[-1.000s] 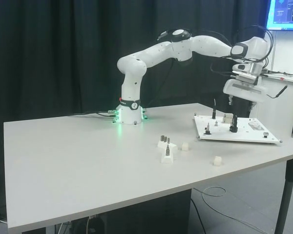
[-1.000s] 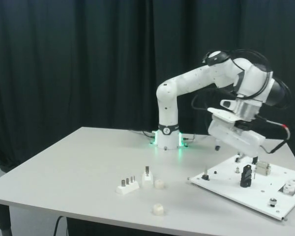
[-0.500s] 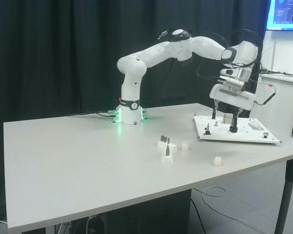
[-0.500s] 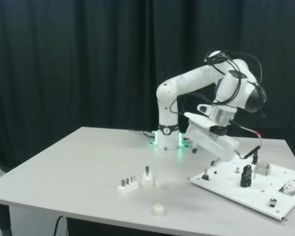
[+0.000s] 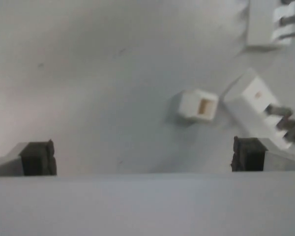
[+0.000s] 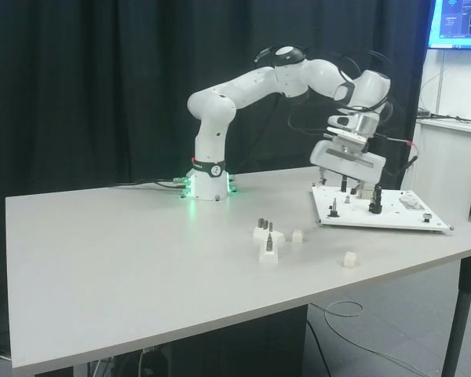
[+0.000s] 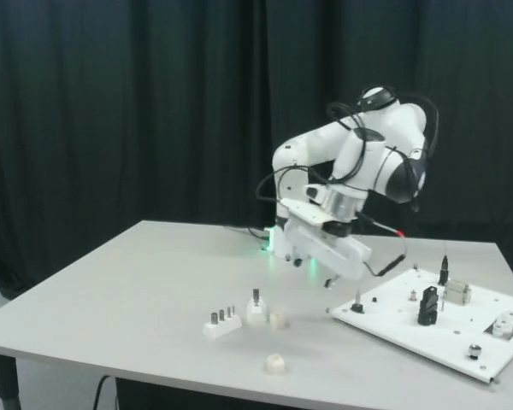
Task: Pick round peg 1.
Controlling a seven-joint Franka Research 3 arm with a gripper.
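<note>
With the wrist view looking straight down, the gripper has its fingers spread wide, nothing between them, only bare grey desk below.

Near to far in the first room view:
- small white block, alone near the front desk edge
- white holder with one peg standing in it
- just behind it, white peg rack with several short round pegs upright; cannot tell which is round peg 1
- second small white block, just beside the holder and rack
- white board with black and grey fittings, toward the far corner of the desk
- arm's base at the back of the desk, green light at its foot

Gripper hangs in the air between the peg group and the board, above the desk, touching nothing. Wrist view catches the hollow white block, the holder beside it, and the rack at the frame edge, all off to one side of the fingers, not under them.
</note>
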